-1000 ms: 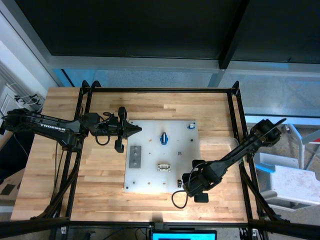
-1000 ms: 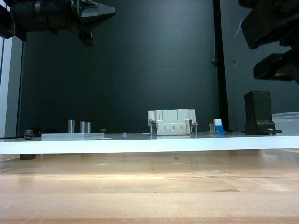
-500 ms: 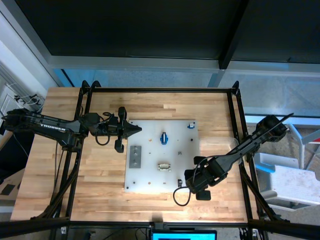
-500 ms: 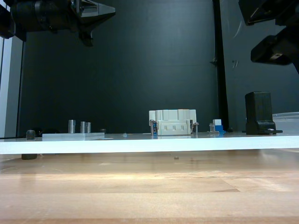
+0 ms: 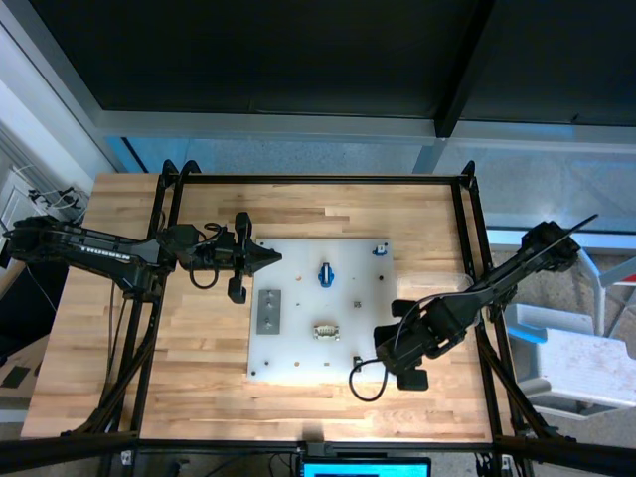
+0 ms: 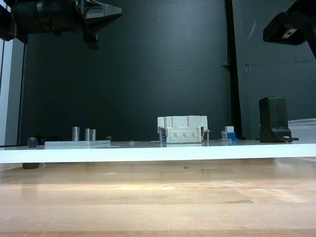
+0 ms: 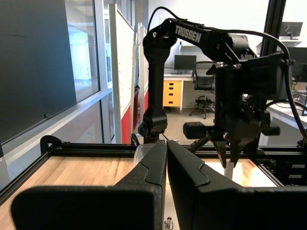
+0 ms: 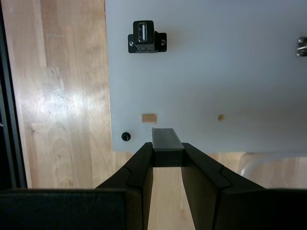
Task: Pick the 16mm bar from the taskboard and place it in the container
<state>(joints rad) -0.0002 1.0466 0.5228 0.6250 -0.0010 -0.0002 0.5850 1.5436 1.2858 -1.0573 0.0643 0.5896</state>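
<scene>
Grey metal is clamped in your right gripper (image 8: 167, 146). The 16mm bar (image 8: 165, 139) sits pinched between both fingers (image 8: 139, 167), and its free end points down and away from the palm. Directly beneath the bar's end runs the right edge of the taskboard (image 8: 216, 72), close to its near-right corner. The gripper therefore hangs over the line where the white plate meets the wooden table (image 8: 62, 96).

Ahead of the fingertips, a black socket block (image 8: 146, 40) stands on the board. The bar is well clear of it and touches nothing but the fingers.

To the gripper's side, past the board's right edge, rests the container (image 5: 437, 276). It is near the gripper but apart from it, and the bar is not in it.

Farther out across the board from your right gripper you find the silver connector (image 5: 325, 332). Beyond it are the blue knob (image 5: 325, 274) and the grey metal block (image 5: 268, 310).

Your left gripper (image 5: 270, 256) hovers above the board's far-left corner, well apart from the right one. Its fingers are pressed together on nothing.
</scene>
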